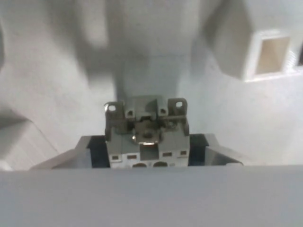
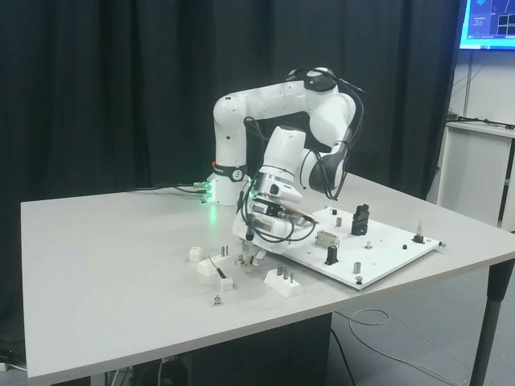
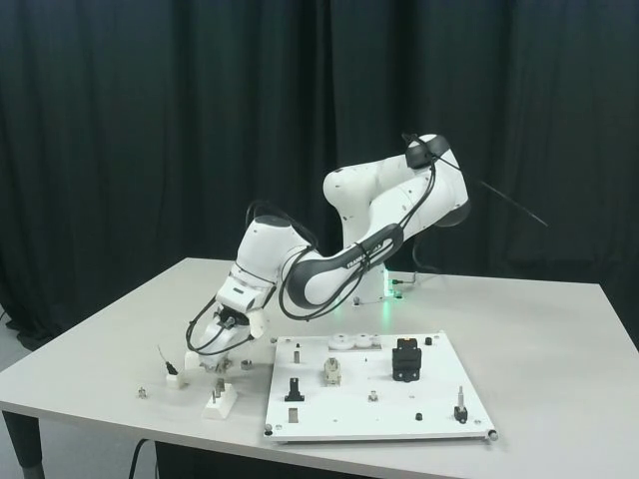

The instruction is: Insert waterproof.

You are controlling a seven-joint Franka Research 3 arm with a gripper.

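Your gripper [image 1: 147, 142] is down low at the table [image 2: 105, 241], just off the near-left corner of the white board [image 3: 439, 414]. In the wrist view the jaws are clamped on the waterproof connector [image 1: 147, 127], a small grey-white block with metal tabs and a clip on top, held between the two fingers [image 1: 94, 151]. In the room views the fingertips are too small to read, but the gripper [image 2: 249, 256] sits just above the table surface among the small white holders.

One white holder with a square opening [image 1: 270, 54] is near the connector but apart from it, wrist view only. In the first room view you have a holder with a thin rod [image 2: 221, 276] to the left of the gripper and a holder with two pins [image 2: 283, 281] to its near right.

On the board: a black block [image 3: 405, 361] and a light connector part [image 3: 330, 371], both well apart from the gripper [image 3: 222, 364]. Green light shows at the arm base [image 2: 211, 191].
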